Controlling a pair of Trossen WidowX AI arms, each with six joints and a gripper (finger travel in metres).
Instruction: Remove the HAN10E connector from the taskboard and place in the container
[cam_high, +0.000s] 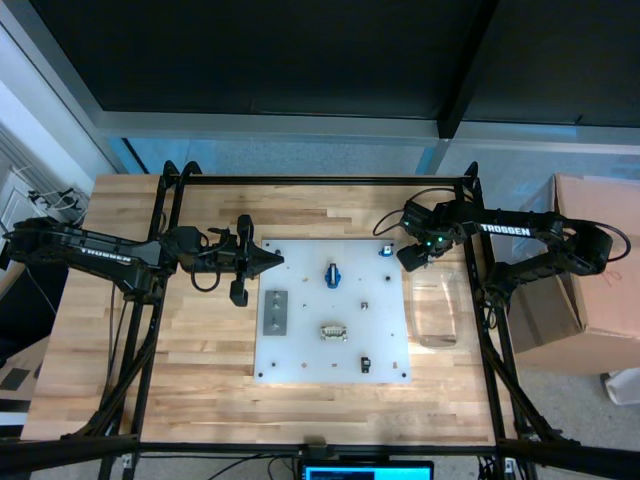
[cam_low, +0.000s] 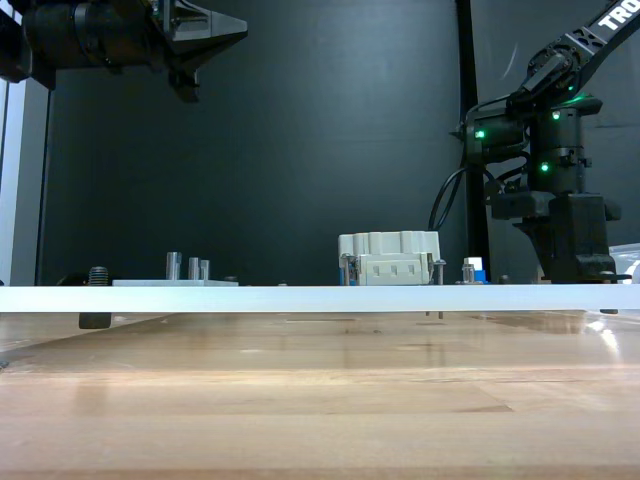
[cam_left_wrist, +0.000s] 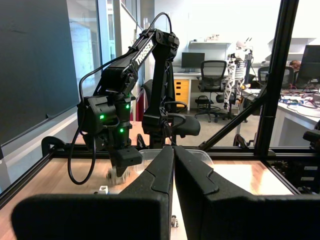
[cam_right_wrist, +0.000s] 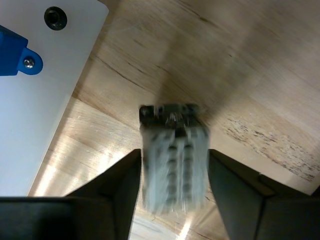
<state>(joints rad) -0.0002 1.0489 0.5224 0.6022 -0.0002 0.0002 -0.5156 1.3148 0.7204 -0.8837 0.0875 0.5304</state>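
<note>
Near container, TROSSEN right tool holds connector; left tool overhangs board.

The left arm reached inward from the desk's left edge, held roughly level and high above the surface. Its left end effector hung over the board's left border, fingers pressed together into a point. The right arm stretched in from the right edge, bent at the elbow, wrist turned downward. The right end effector pointed down close to the desk, just off the board's far right corner.
</note>
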